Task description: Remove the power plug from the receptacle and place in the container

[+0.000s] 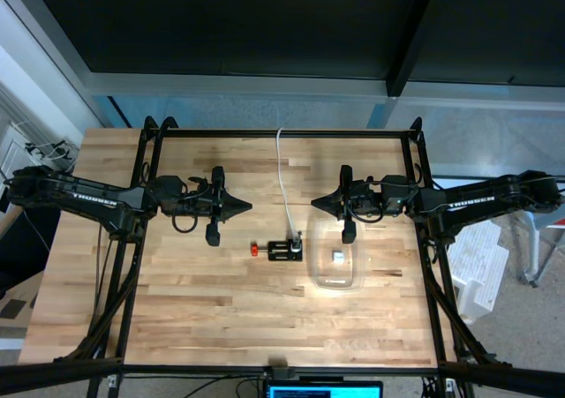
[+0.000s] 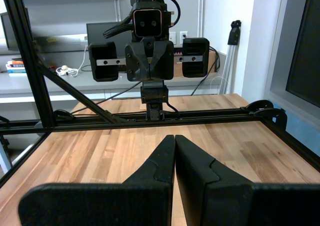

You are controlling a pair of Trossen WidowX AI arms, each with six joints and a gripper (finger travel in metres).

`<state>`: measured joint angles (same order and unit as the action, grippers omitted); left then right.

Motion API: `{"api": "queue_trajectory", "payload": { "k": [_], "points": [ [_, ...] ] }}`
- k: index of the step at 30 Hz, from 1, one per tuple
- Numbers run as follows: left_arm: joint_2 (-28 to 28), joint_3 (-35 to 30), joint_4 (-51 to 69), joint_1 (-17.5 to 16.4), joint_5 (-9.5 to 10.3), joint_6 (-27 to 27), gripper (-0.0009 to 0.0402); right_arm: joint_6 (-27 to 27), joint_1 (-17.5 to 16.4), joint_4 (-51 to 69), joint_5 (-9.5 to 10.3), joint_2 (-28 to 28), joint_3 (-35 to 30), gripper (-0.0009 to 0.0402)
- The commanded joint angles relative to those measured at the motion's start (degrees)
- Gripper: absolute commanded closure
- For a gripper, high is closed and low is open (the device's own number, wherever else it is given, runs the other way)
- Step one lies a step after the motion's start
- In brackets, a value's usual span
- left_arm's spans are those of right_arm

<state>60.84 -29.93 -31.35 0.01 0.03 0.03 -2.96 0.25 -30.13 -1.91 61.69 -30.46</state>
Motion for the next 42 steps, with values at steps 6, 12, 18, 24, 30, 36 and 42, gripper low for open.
{"api": "queue_trajectory", "payload": {
  "k": [6, 12, 18, 24, 30, 36, 42],
  "points": [
    [0.02, -0.02, 0.0, 0.0, 0.0, -0.02, 0.0393, -1.11, -0.28, 0.31, 3.23, 0.02, -0.02, 0.0393],
    [0.02, -0.02, 0.0, -0.02, 0.0, -0.02, 0.0393, -1.11, -0.28, 0.31, 3.23, 0.02, -0.02, 0.0393],
    [0.02, -0.02, 0.0, -0.02, 0.02, -0.02, 0.0393, -4.13, -0.31, 3.32, 3.58, 0.02, -0.7, 0.0393],
    [0.02, -0.02, 0.0, 0.0, 0.0, -0.02, 0.0393, -4.07, -1.6, 24.02, 5.09, 0.35, -6.88, 0.0393],
    [0.02, -0.02, 0.0, -0.02, 0.0, -0.02, 0.0393, -3.76, -3.34, 43.25, 4.92, 3.26, -15.17, 0.0393],
    [0.02, -0.02, 0.0, -0.02, 0.0, -0.02, 0.0393, -2.51, -4.96, 56.65, 2.6, 9.84, -23.89, 0.0393],
    [0.02, -0.02, 0.0, -0.02, 0.0, -0.02, 0.0393, -2.56, -5.55, 66.71, -0.26, 16.96, -31.95, 0.035]
  ]
}}
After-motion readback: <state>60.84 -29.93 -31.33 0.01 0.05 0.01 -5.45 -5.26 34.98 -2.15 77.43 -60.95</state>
